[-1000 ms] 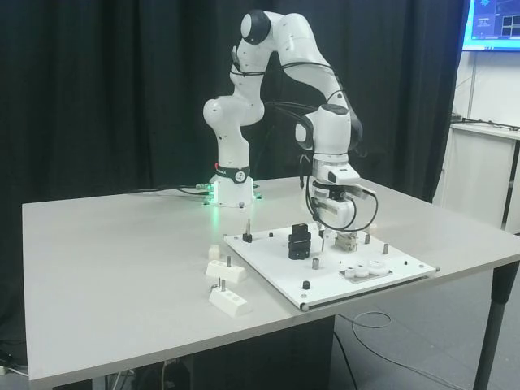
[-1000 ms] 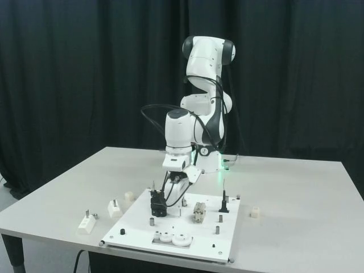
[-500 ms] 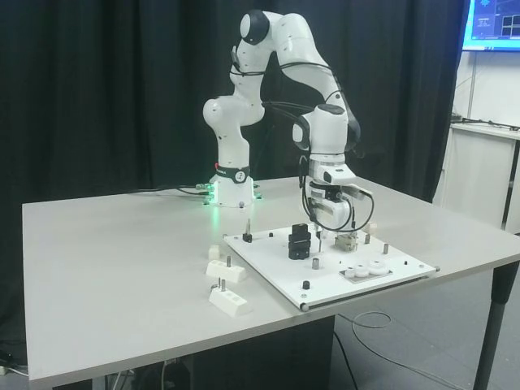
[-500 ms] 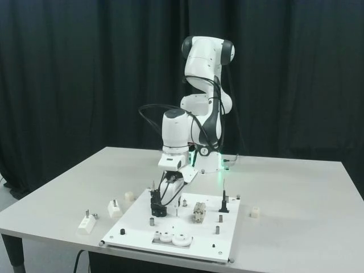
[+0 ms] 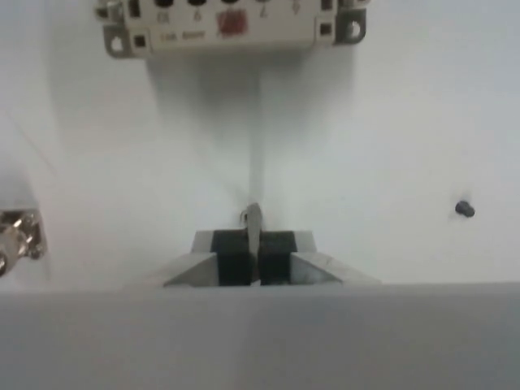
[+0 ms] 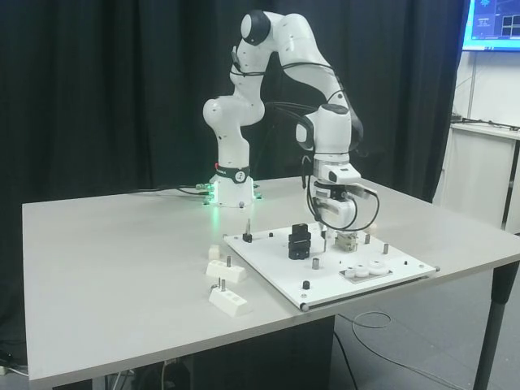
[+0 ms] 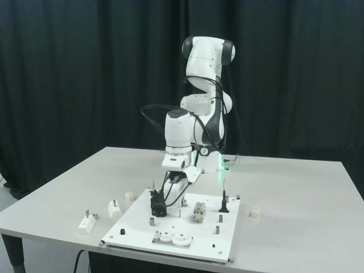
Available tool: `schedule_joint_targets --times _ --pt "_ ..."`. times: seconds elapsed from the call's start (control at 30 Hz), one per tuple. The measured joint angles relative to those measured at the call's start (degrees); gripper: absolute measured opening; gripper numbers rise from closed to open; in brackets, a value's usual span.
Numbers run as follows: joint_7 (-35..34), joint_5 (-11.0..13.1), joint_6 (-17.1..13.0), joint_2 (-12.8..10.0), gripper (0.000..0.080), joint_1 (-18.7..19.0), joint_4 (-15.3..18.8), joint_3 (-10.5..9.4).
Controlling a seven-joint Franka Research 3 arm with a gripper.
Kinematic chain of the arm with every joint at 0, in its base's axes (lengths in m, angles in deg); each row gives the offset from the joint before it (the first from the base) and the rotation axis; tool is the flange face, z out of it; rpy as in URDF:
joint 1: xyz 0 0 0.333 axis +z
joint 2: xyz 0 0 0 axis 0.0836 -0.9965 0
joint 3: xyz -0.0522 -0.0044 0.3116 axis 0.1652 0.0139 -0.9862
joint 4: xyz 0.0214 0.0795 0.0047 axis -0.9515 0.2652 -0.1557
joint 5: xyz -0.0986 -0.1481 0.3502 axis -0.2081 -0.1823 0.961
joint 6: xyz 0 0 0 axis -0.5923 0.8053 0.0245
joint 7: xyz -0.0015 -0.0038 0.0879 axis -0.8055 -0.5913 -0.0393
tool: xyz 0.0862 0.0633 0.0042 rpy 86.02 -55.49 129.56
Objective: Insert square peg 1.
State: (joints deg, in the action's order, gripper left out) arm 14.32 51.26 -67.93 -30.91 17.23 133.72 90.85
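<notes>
1. Above the white board [image 6: 329,264] that lies on the grey surface [image 6: 114,260], the white arm [image 6: 284,49] bends down so that its claw [image 6: 325,236] hangs just over the board's middle.
2. In the wrist view the claw [image 5: 253,264] is closed on a thin grey peg [image 5: 253,227]: its two black pads [image 5: 231,258] press against the peg from either side, with the peg's tip pointing down toward the bare white board [image 5: 390,146].
3. The peg appears as a small upright sliver below the claw in the first room view [image 6: 325,241]; whether its tip touches the board cannot be told.
4. A pale connector block [image 5: 227,24] with a row of holes sits on the board a little beyond the peg, apart from it; in the second room view the same block [image 7: 198,212] stands just beside the claw [image 7: 181,207].
5. A black fixture [image 6: 299,241] stands on the board on the claw's other side, near it but not touching.
6. Three white gears [image 6: 367,270] lie together near the board's front edge.
7. Off the board, two small white blocks [image 6: 227,286] with short pins rest on the surface, well apart from the claw.
8. A green light [image 6: 208,193] glows at the arm's base.
</notes>
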Motion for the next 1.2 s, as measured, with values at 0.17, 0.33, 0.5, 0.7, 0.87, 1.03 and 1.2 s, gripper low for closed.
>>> schedule_joint_targets --times 0.17,0.33,0.5,0.7,0.87,1.03,1.2 --pt "0.00 0.00 0.00 -0.31 0.0021 0.00 -0.35 -0.17" --pt "0.00 0.00 0.03 -0.47 0.0021 -0.01 -0.60 -0.17" --pt "-0.06 0.00 0.12 -0.47 0.0021 -0.05 -0.63 -0.11" --pt "-0.25 0.00 0.66 -0.46 0.0021 -0.28 -0.78 0.00" --pt "-1.45 0.00 1.34 -0.40 0.0021 -0.63 -0.85 0.00" --pt "-2.93 0.00 1.86 -0.39 0.0021 -0.74 -0.96 0.00" --pt "-3.89 0.04 1.89 -0.39 0.0021 -0.74 -0.98 -0.04"
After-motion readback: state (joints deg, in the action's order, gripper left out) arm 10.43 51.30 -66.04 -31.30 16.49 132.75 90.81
